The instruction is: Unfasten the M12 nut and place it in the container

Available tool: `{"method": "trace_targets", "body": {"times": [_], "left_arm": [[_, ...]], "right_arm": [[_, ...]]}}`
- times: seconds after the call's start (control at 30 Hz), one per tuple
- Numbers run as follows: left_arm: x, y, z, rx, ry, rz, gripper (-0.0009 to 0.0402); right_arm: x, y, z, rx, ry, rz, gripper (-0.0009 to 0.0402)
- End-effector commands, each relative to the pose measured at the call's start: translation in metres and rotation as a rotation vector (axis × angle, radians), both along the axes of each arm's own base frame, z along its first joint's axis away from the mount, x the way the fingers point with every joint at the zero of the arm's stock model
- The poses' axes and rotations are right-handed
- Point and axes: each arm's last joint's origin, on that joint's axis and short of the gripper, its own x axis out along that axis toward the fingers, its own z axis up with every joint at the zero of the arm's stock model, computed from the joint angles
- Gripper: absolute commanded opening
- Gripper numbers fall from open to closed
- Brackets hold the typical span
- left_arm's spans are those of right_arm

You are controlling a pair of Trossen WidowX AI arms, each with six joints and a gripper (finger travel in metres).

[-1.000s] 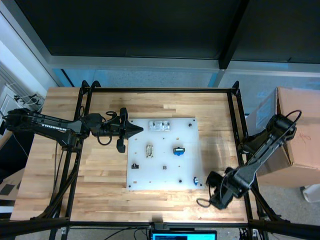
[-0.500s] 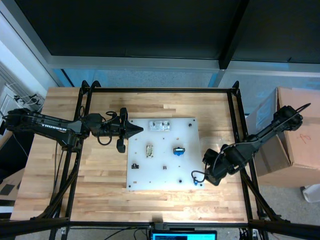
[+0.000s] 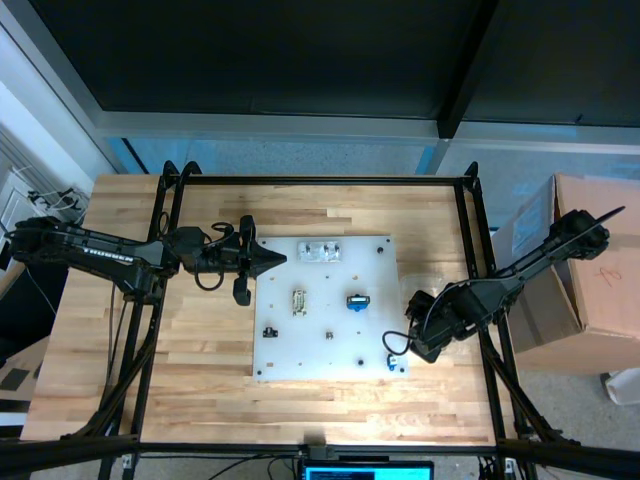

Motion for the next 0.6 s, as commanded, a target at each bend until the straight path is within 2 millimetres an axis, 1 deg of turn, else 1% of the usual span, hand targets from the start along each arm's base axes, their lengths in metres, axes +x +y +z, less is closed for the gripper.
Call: {"method": "trace_targets", "body": {"times": [0.03,0.17,0.3,0.37,0.47,0.6], "left_arm": [[0.000,0.000,0.000,0.000,0.000,0.000,0.0000],[0.000,0.000,0.000,0.000,0.000,0.000,0.0000],[0.000,0.000,0.000,0.000,0.000,0.000,0.0000],[0.000,0.000,0.000,0.000,0.000,0.000,0.0000],[0.000,0.000,0.000,0.000,0.000,0.000,0.0000],[0.000,0.000,0.000,0.000,0.000,0.000,0.0000]], "right_arm": [[0.000,-0.004,0.002,0.002,-0.006,-0.007,0.0292],[0.002,-0.011,0.006,0.004,-0.018,0.003,0.0293],[0.003,-0.024,0.014,-0.001,-0.069,-0.013,0.0269],[0.002,-0.034,0.020,0.010,-0.106,-0.023,0.0249],[0.005,-0.048,0.030,0.017,-0.173,0.002,0.0209],[0.012,-0.065,0.046,-0.013,-0.233,0.095,0.0134]]}}
